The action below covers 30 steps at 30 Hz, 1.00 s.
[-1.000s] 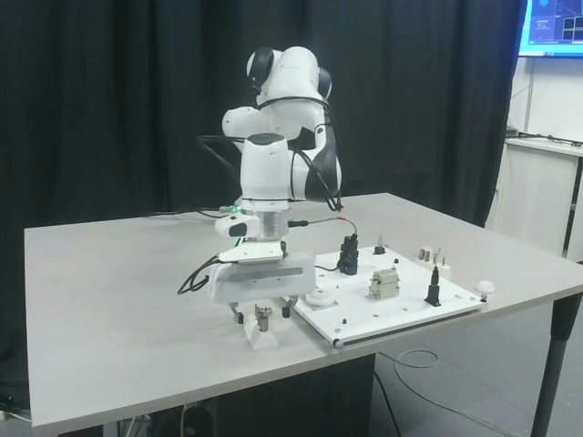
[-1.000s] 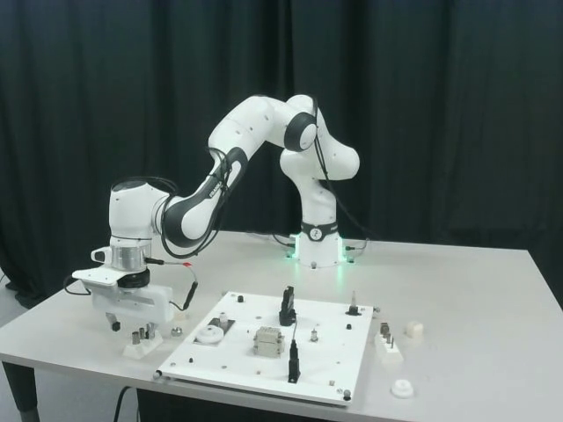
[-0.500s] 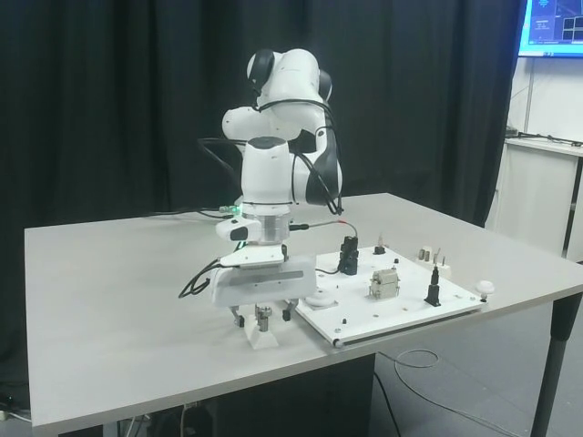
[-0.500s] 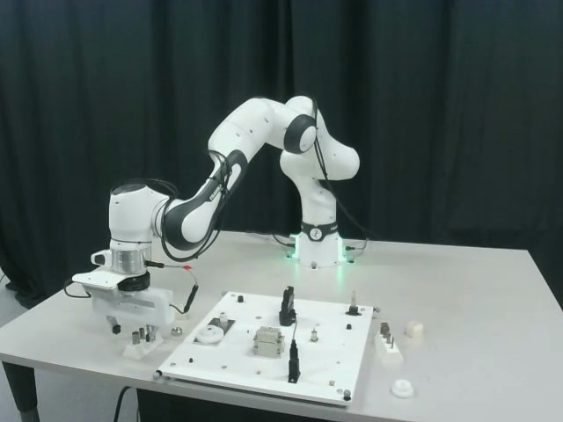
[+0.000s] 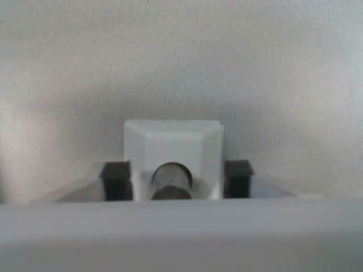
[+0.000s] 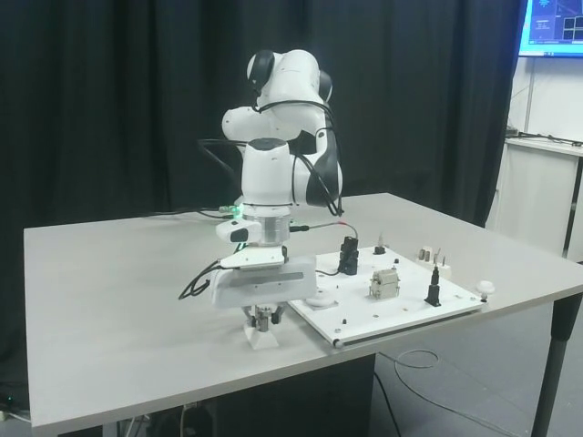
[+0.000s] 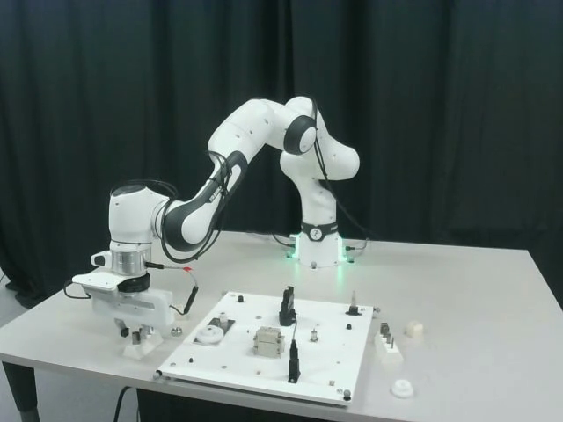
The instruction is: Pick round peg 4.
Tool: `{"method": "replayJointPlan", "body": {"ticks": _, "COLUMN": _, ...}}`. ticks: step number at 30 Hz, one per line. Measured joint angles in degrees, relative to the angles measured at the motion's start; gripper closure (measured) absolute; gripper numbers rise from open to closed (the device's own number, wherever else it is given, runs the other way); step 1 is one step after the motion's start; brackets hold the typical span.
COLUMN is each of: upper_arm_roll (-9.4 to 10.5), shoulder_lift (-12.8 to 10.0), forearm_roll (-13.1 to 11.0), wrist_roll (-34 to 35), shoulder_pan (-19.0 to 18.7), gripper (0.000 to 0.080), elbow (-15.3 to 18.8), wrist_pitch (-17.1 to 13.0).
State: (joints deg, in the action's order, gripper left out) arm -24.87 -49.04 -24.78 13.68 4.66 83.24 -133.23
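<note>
A grey round peg (image 5: 171, 181) stands upright in a small white holder block (image 5: 173, 144) on the grey table. My gripper (image 5: 176, 178) hangs straight over it, open. One black fingertip (image 5: 116, 180) is on each side of the block, apart from the peg. In the first room view the gripper (image 6: 261, 316) sits low over the holder (image 6: 261, 338) near the table's front edge. The second room view shows the gripper (image 7: 138, 332) above the holder (image 7: 141, 350), which carries several pegs.
A white assembly board (image 6: 401, 308) with black and metal fittings lies just beside the holder. A white gear (image 7: 208, 334) rests on the board's near corner. A second small peg holder (image 7: 385, 345) and white round parts (image 7: 402, 388) lie beyond the board.
The two fingers have drawn inward from a wide spread to stand close on either side of the peg holder. The hand has stayed over the holder.
</note>
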Motion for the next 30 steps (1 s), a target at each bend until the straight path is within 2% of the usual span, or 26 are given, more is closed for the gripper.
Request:
{"method": "replayJointPlan", "body": {"ticks": 9, "upper_arm_roll": 0.01, "shoulder_lift": 0.0, "forearm_roll": 0.0, "wrist_roll": 0.0, "shoulder_pan": 0.0, "gripper": 0.0412, "elbow": 0.0, "wrist_pitch": 0.1}}
{"method": "replayJointPlan", "body": {"ticks": 10, "upper_arm_roll": 0.01, "shoulder_lift": 0.0, "forearm_roll": 0.0, "wrist_roll": 0.0, "shoulder_pan": 0.0, "gripper": 0.0654, "elbow": 0.0, "wrist_pitch": 0.1}}
{"method": "replayJointPlan", "body": {"ticks": 20, "upper_arm_roll": 0.01, "shoulder_lift": 0.0, "forearm_roll": -0.1, "wrist_roll": 0.0, "shoulder_pan": 0.0, "gripper": 0.0654, "elbow": -0.4, "wrist_pitch": 0.5}}
{"method": "replayJointPlan", "body": {"ticks": 30, "upper_arm_roll": -0.56, "shoulder_lift": 0.0, "forearm_roll": -0.1, "wrist_roll": 0.2, "shoulder_pan": 0.1, "gripper": 0.0654, "elbow": -2.9, "wrist_pitch": 3.3}}
